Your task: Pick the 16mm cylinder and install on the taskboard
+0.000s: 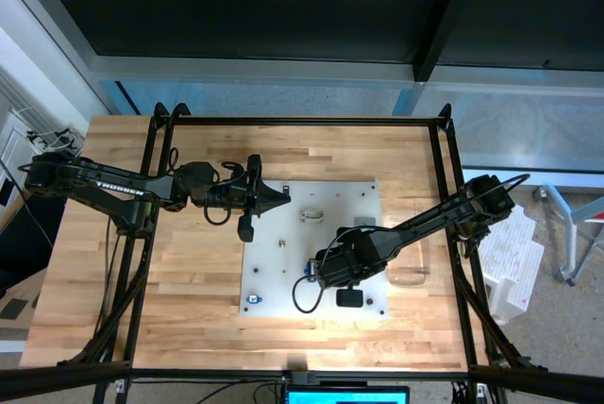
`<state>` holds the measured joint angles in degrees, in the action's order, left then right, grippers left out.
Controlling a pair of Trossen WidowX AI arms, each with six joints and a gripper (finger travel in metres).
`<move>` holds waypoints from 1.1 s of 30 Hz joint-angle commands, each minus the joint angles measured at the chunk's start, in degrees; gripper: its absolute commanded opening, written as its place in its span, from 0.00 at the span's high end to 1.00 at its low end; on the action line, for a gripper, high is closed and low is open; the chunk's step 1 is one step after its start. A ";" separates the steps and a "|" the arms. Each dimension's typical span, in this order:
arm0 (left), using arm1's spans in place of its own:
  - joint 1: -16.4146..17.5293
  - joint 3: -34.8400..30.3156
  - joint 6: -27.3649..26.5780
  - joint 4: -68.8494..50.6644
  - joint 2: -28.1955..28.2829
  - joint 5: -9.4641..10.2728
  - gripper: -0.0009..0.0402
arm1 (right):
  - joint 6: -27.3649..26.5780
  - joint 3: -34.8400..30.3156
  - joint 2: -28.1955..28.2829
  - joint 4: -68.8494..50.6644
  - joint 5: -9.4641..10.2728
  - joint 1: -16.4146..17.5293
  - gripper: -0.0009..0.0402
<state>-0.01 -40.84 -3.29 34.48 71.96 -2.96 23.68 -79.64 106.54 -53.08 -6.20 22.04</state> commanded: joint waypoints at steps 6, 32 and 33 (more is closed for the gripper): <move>0.00 -0.02 0.02 0.02 0.02 0.00 0.98 | -0.02 0.39 -0.02 0.35 -0.04 0.07 0.95; 0.02 -0.02 0.02 0.02 0.02 0.00 0.98 | -0.13 1.20 -0.02 1.31 -0.26 -0.04 0.95; 0.00 -0.02 0.02 0.02 0.02 0.00 0.98 | -0.13 1.20 -0.02 1.31 -0.26 -0.04 0.95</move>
